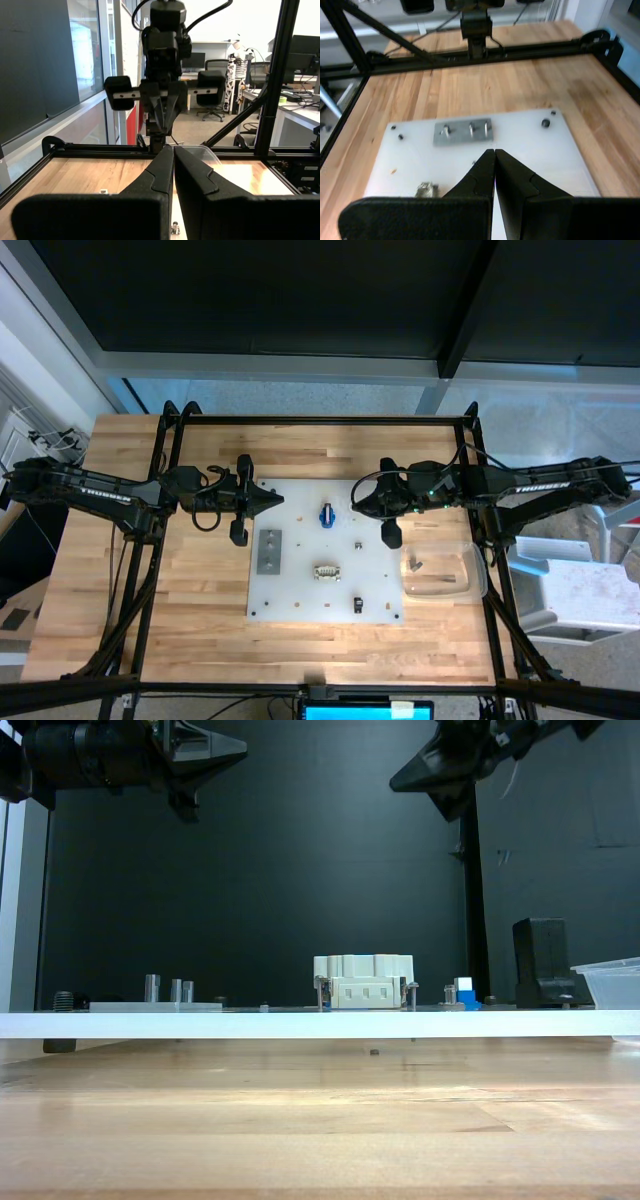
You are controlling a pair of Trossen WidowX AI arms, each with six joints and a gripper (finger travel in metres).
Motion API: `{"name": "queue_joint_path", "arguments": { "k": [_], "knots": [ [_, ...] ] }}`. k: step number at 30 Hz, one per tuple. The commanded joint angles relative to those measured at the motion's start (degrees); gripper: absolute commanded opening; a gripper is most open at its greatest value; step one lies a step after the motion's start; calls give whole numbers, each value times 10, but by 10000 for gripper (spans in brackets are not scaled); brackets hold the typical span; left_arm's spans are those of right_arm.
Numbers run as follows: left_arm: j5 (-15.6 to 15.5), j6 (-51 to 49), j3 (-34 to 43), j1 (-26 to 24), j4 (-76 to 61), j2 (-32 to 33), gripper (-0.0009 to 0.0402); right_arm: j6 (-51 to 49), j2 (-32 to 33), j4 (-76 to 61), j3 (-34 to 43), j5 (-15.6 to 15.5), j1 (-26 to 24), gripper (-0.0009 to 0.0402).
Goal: Pick the 16mm bar and place in it's hole on the taskboard
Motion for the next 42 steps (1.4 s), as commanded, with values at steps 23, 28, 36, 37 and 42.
{"name": "queue_joint_path", "arguments": {
  "k": [23,28,36,37,42],
  "knots": [
    [0,0,0,0,0,0,0,-30,0,-449,132,42,75,0],
    [0,0,0,0,0,0,0,-68,0,-514,133,36,90,0],
    [0,0,0,0,0,0,0,-110,0,-571,133,8,104,0],
    [0,0,0,0,0,0,0,-115,2,-581,133,8,108,0],
    [0,0,0,0,0,0,0,-138,24,-623,133,8,122,0]
  ]
}}
